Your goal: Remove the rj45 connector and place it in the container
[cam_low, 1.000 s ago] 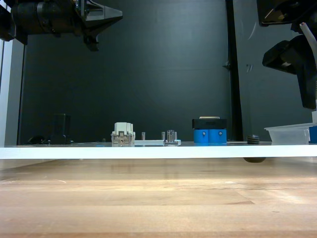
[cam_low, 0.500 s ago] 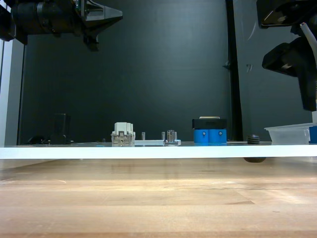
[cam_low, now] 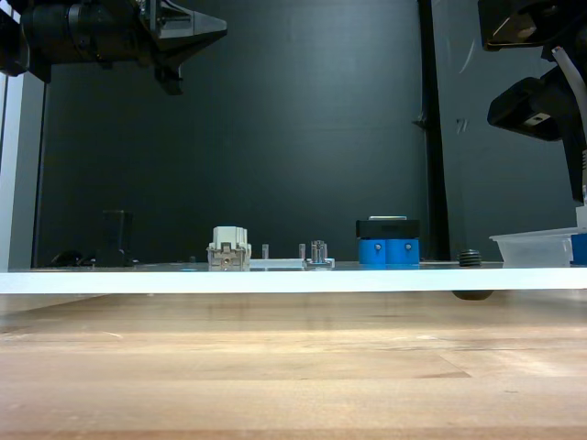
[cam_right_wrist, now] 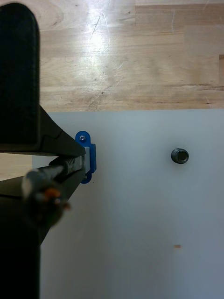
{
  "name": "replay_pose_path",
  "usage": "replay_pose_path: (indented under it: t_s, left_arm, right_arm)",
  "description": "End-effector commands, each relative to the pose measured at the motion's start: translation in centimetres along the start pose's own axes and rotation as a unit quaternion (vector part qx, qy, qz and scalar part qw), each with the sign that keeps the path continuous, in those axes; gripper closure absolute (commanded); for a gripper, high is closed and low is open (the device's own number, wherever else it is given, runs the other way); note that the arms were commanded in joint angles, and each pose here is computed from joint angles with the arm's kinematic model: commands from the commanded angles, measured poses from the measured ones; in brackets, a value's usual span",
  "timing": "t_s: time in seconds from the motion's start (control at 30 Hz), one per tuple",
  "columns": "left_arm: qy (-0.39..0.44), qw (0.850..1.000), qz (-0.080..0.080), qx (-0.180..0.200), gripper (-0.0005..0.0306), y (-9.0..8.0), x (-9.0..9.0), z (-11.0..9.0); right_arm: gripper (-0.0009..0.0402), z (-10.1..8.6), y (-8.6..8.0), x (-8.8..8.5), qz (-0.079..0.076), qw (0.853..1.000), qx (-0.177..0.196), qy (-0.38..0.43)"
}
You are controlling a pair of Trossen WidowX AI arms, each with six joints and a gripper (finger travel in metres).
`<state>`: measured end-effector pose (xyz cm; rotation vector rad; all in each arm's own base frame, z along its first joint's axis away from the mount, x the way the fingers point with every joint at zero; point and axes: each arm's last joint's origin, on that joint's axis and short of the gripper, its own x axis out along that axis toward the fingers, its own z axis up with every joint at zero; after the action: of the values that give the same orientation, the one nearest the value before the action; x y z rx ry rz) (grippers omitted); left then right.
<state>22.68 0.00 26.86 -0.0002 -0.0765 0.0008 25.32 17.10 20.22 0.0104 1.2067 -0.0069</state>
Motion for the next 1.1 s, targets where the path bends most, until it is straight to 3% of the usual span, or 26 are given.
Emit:
replay_pose_path:
  t_s: [0.03, 0.4, 0.53, 0.63, 0.8, 1.1]
  left_arm:
    - [0.0, 1.0, 0.0, 0.0, 0.03, 0.0, 0.0, 0.0]
    - [0.0, 1.0, 0.0, 0.0, 0.03, 0.0, 0.0, 0.0]
    - [0.0, 1.0, 0.0, 0.0, 0.03, 0.0, 0.0, 0.0]
    - [0.0, 1.0, 0.0, 0.0, 0.03, 0.0, 0.0, 0.0]
    - [0.0, 1.0, 0.0, 0.0, 0.03, 0.0, 0.0, 0.0]
    - [0.0, 1.0, 0.0, 0.0, 0.03, 0.0, 0.0, 0.0]
  right_arm:
    - [0.0394, 0.2, 0.2, -0.2, 0.002, 1.0, -0.001, -0.004]
    - [0.0393, 0.6, 0.4, -2.2, 0.015, 1.0, -0.001, -0.017]
    - [0.0393, 0.6, 0.0, -3.6, 0.011, 1.0, -0.002, -0.015]
    - [0.0393, 0.6, -0.5, -5.0, 0.017, 1.0, 0.001, -0.024]
    - [0.0393, 0.5, -2.3, -7.3, 0.028, 0.999, 0.02, -0.038]
    - [0.0393, -0.1, -6.8, -10.0, 0.001, 0.999, 0.012, -0.034]
